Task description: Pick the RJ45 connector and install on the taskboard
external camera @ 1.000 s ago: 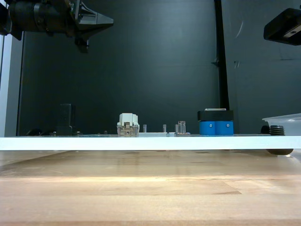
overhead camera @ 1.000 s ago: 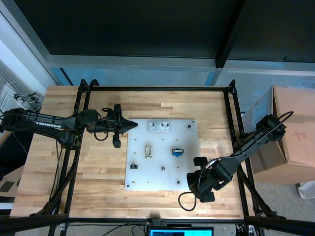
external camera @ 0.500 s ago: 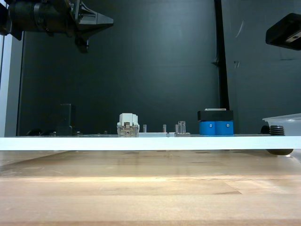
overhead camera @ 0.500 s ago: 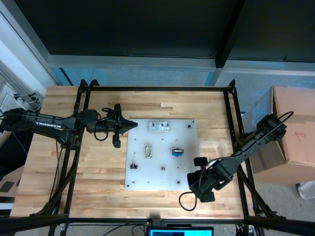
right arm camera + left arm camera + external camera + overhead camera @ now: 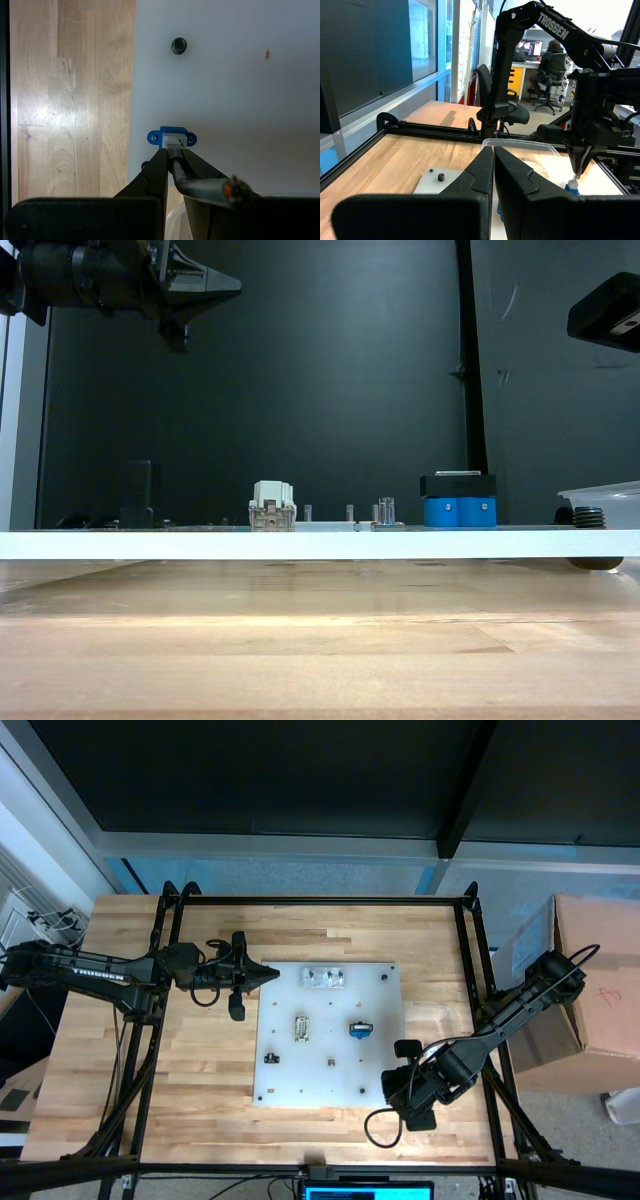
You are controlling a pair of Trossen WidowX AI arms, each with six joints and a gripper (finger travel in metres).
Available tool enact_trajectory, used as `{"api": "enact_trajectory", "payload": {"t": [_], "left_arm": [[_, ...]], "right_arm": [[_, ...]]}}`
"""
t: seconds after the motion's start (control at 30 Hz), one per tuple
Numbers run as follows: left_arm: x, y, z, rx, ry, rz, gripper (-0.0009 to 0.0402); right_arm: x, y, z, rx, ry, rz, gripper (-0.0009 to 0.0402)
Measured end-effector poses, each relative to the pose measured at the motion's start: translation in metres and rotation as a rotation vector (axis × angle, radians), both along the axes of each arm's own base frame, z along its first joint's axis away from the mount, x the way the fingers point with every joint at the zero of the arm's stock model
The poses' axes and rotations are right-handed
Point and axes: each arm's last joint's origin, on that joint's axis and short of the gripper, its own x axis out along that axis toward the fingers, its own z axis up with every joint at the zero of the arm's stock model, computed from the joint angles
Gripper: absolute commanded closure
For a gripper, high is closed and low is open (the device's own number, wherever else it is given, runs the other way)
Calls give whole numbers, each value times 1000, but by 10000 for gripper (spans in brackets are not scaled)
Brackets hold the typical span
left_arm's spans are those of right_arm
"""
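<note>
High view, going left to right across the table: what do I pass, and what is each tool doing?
Left tool, shut, at the left edge of the taskboard → grey connector → blue mount → right tool, holding the RJ45 connector above the board → cardboard box.

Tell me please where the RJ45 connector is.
The right gripper holds the grey RJ45 connector above the white taskboard's near-right corner, clear of the blue socket; the left gripper hovers far-left.

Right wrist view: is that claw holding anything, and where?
Yes: the right gripper, over the board, pinches the RJ45 connector by its cable behind the plug. The left gripper, at the board's left edge, holds nothing.
</note>
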Motion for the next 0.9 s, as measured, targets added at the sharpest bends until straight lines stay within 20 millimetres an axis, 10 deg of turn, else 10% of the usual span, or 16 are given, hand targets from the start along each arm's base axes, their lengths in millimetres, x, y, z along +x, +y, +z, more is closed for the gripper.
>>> {"api": "enact_trajectory", "payload": {"t": [0.9], "left_arm": [[0, 0, 0, 0, 0, 0, 393]], "right_arm": [[0, 1, 24, 10, -21, -6, 393]]}}
